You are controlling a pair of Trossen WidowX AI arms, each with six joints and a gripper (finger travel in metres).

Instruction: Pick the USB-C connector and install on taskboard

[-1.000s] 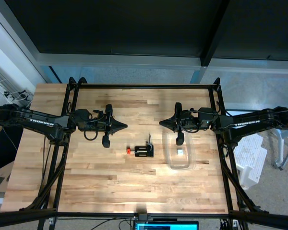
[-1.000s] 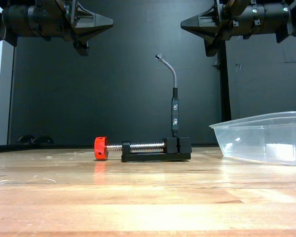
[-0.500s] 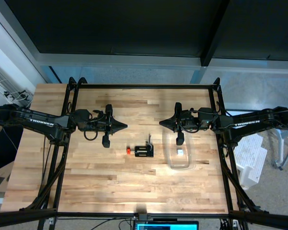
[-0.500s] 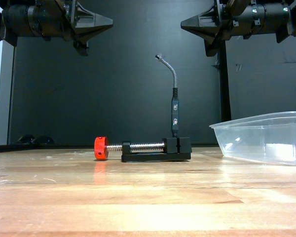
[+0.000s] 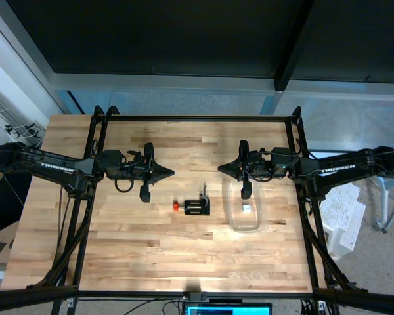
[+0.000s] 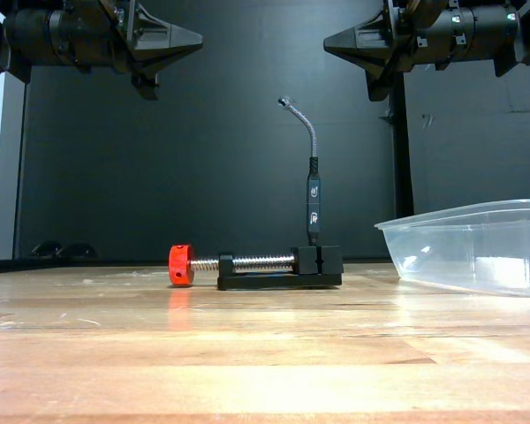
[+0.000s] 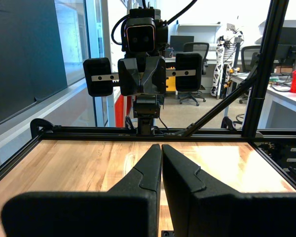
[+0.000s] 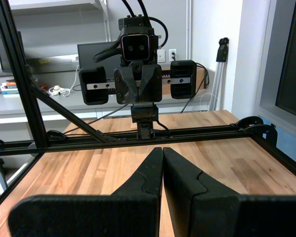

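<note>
Your left gripper [image 5: 169,173] and right gripper [image 5: 222,169] hang pinched closed and empty above the table [image 5: 118,230], so descending unopened risks shoving the USB-C connector [image 5: 247,207] around its clear tray [image 5: 235,224] beside the taskboard [image 5: 197,207].

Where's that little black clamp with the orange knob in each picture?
High view: taskboard mid-table, nearer than the gap between the shut left claw and right claw.
Low view: taskboard at centre, claws overhead.
Left wrist view: not shown.
Right wrist view: not shown.
Landmark: clear tray to its right.
</note>
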